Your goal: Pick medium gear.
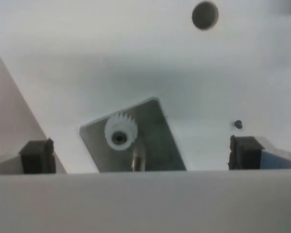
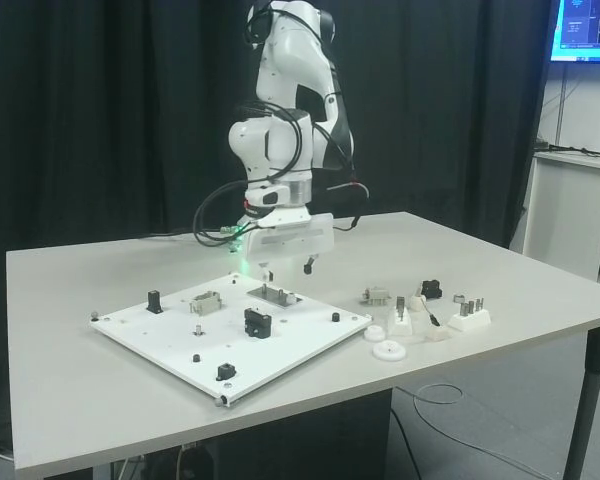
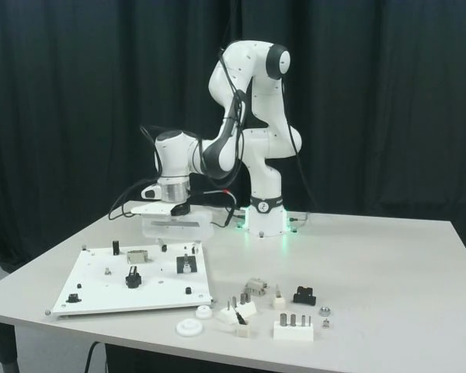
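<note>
A white toothed gear (image 1: 120, 132) sits on a peg of a small grey metal plate (image 1: 150, 141), beside a bare peg (image 1: 138, 158). The plate (image 2: 275, 295) lies at the far side of the white board (image 2: 280, 335). My gripper (image 1: 140, 154) hangs open above the plate, with its black fingertips (image 1: 37, 156) spread wide to either side and nothing between them. From the room, the gripper (image 2: 289, 268) hovers a short way over the plate (image 3: 186, 265), not touching it.
The white board (image 3: 101, 299) carries several black and grey fixtures. On the table beside it lie a large white gear (image 2: 387, 351), a smaller white gear (image 2: 375, 334), white peg holders (image 2: 470, 317) and small black parts (image 2: 431, 290).
</note>
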{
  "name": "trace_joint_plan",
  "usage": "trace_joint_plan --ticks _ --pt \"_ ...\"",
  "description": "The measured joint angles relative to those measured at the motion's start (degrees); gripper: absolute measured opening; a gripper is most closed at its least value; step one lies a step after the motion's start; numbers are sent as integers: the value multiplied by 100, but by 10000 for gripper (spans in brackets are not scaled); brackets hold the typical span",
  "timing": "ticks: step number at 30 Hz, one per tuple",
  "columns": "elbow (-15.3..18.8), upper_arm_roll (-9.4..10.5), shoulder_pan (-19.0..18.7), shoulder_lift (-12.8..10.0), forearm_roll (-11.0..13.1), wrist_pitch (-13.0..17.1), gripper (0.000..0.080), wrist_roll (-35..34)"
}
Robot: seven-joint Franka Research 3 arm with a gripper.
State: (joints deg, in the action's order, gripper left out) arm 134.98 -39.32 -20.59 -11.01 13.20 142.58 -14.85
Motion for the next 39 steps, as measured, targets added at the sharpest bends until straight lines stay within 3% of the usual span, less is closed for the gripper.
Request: trace_joint_plan --ticks 17,27,39 --pt "-601 110 -245 -127 2 32 800 -369" --pt "-1076 398 -256 -597 111 56 800 -554" --pt "-1622 672 -237 -1238 604 61 800 -648"
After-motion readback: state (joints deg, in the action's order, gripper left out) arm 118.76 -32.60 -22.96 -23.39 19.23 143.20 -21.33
